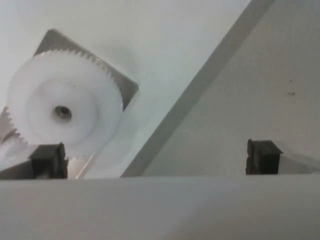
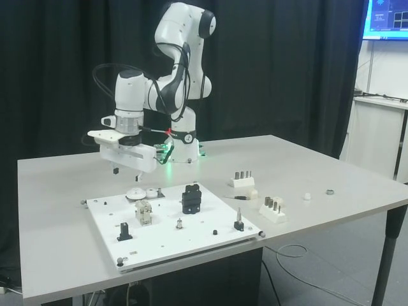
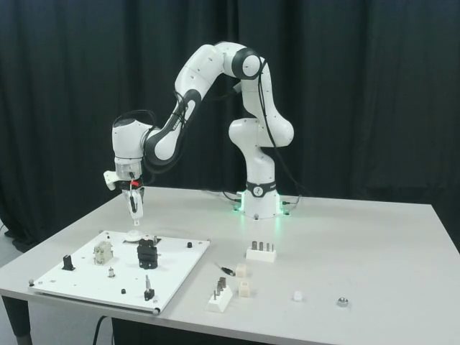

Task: Insert large gear.

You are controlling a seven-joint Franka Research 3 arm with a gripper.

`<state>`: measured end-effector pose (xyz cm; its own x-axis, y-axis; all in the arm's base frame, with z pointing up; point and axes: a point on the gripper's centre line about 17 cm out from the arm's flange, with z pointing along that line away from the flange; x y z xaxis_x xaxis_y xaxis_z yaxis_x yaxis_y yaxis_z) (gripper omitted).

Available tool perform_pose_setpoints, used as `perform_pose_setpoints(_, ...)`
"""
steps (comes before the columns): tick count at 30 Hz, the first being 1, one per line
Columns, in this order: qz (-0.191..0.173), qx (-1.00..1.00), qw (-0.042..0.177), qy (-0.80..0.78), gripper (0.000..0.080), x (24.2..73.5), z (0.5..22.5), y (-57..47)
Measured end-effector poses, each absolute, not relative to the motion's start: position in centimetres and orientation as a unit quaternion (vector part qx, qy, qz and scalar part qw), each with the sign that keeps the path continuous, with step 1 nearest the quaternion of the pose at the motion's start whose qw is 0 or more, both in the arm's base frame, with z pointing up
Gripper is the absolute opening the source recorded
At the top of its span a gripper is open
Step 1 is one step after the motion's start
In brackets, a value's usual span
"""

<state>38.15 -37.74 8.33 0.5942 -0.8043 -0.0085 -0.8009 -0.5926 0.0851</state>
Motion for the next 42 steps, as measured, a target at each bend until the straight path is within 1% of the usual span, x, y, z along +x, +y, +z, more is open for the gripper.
perform_pose_setpoints(16, -0.008, 0.888, 0.050, -0.457, 0.0800, 38.4, 7.1, -38.6)
perform_pose_setpoints(26, -0.007, 0.883, 0.049, -0.467, 0.0800, 38.4, 6.3, -38.6)
perform_pose_setpoints(42, -0.014, 0.882, 0.053, -0.468, 0.0800, 38.0, 5.4, -38.6)
